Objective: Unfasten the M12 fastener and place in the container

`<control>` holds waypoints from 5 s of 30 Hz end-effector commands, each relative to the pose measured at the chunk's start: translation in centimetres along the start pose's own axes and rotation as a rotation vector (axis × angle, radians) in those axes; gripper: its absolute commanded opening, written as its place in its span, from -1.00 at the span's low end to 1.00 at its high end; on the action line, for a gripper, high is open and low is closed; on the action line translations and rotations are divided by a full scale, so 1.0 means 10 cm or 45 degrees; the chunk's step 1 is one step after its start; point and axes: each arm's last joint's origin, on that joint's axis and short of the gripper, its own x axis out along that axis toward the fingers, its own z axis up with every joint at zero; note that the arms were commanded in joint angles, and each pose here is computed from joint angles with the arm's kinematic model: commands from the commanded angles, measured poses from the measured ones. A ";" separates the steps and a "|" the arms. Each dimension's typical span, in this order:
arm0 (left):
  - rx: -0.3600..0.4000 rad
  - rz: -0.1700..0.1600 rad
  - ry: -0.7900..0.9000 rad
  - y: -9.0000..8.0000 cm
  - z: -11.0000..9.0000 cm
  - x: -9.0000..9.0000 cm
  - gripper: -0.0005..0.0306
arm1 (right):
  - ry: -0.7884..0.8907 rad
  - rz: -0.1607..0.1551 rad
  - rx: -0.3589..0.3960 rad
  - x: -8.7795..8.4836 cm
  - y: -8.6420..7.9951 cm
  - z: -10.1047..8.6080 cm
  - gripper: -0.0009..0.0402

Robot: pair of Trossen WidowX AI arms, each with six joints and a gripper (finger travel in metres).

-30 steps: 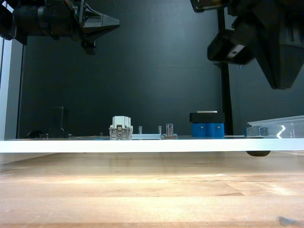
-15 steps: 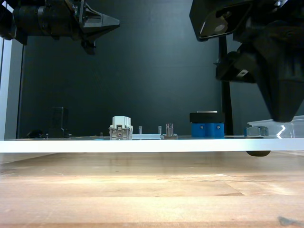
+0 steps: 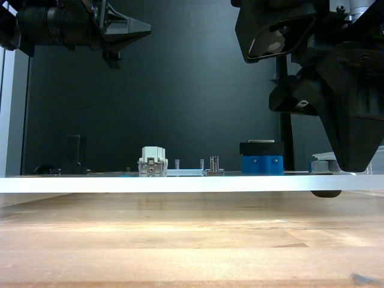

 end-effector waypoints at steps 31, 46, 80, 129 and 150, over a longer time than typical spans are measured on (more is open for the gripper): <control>0.000 0.000 0.000 0.00 0.00 0.00 -0.96 | -0.008 -0.095 -0.007 -0.04 -0.04 -0.02 -0.96; 0.000 0.000 0.000 0.00 0.00 0.00 -0.96 | -0.044 -0.257 0.012 -0.26 -0.11 -0.09 -0.96; 0.000 0.000 0.000 0.00 0.00 0.00 -0.97 | -0.017 -0.158 -0.036 -0.04 -0.08 -0.03 -0.96; 0.000 0.000 0.000 0.00 0.00 0.00 -0.97 | -0.001 -0.004 -0.007 -0.05 -0.05 -0.03 -0.96; 0.000 0.000 0.000 0.00 0.00 0.00 -0.96 | -0.017 -0.090 0.004 -0.05 -0.08 -0.04 -0.96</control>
